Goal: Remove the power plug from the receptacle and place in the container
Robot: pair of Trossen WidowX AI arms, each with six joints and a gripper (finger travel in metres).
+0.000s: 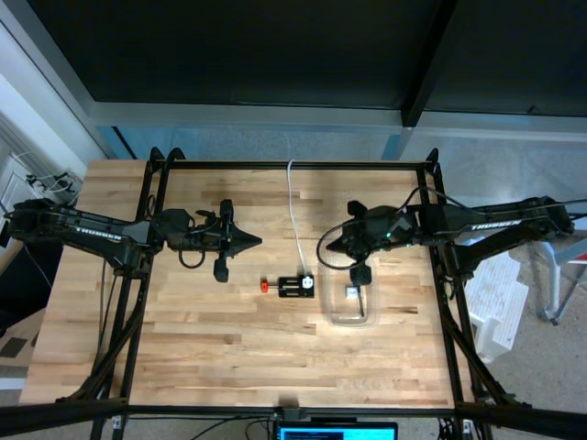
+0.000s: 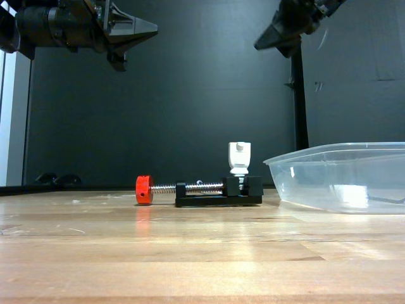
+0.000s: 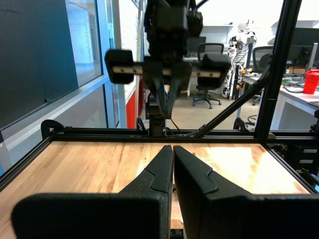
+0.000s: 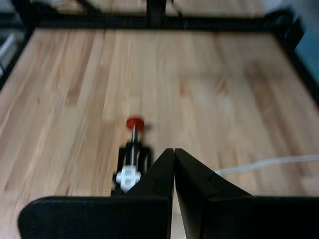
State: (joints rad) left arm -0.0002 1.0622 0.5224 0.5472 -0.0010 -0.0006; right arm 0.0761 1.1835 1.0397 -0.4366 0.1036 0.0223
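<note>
— Right gripper [image 1: 323, 246] first: I read its fingers as pressed together with nothing between them. It hangs high over the table, just beyond the clamp fixture [image 1: 295, 286] and slightly to its right, with the tip pointing left and a little downward.

— And the arm behind it?

— It reaches in from the right of the clamp fixture, stretched out nearly level, with the wrist tipped down a touch. Through its own camera I look past the closed fingers [image 4: 162, 169] onto the clamp's red knob [image 4: 134, 123] and the white receptacle [image 4: 127, 178].

— Where's the power plug [image 1: 364, 302]?

— I make out a slim dark piece lying flat inside the container [image 1: 348, 323], which sits on the table just right of the clamp fixture. From table height it shows only as a thin dark line on the tub's floor, so I can't give its exact lie.

— Left side?

— Left gripper [image 1: 255, 241] hovers high, up and to the left of the clamp fixture and well apart from it. It is also closed and empty, pointing right, and its arm lies level. A white cable [image 1: 293, 211] runs from the clamp toward the table's far edge.
</note>
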